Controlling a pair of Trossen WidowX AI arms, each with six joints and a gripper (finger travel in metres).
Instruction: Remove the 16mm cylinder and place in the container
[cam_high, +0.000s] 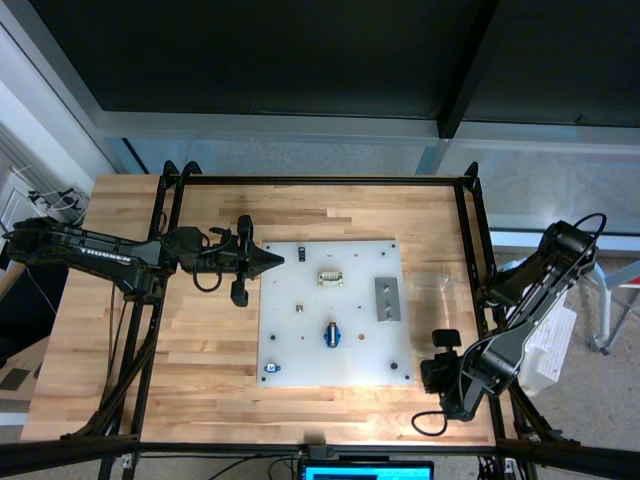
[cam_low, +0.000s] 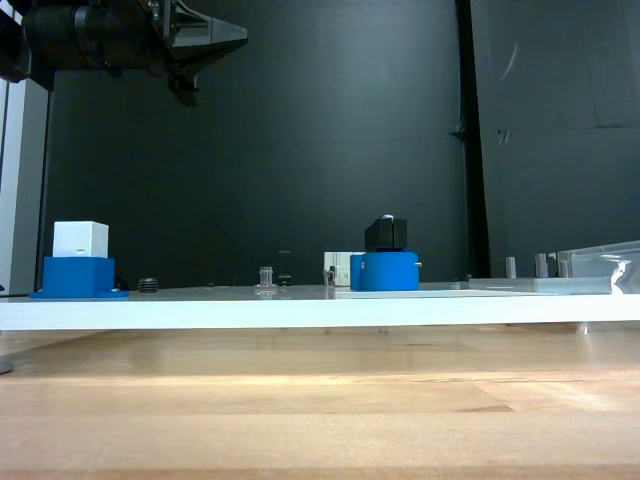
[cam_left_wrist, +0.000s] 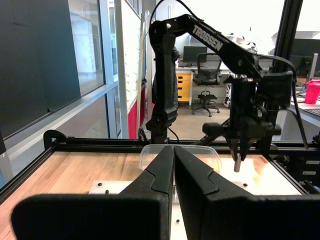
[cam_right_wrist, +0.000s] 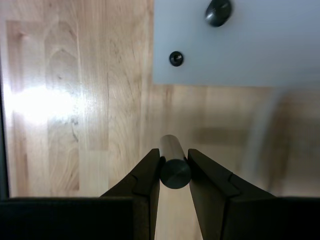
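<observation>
Wooden tabletop (cam_high: 200, 350) under white board (cam_high: 290, 345). Right gripper (cam_right_wrist: 173, 159) clenched on 16mm cylinder (cam_right_wrist: 175, 172), above wood off board's corner, near container (cam_left_wrist: 150, 152). Left gripper (cam_left_wrist: 174, 167) closed, empty, hovering at board's left edge.

Left arm (cam_high: 90, 245) was stretched level and inward. Left gripper (cam_high: 272, 258) sat high over the left edge of the board (cam_high: 300, 350), fingers pressed together with nothing between. Right arm (cam_high: 500, 355) was folded. Right gripper (cam_right_wrist: 174, 156) pointed down, probably near vertical, just off the board's near right corner, clamping the cylinder (cam_right_wrist: 175, 171).
</observation>
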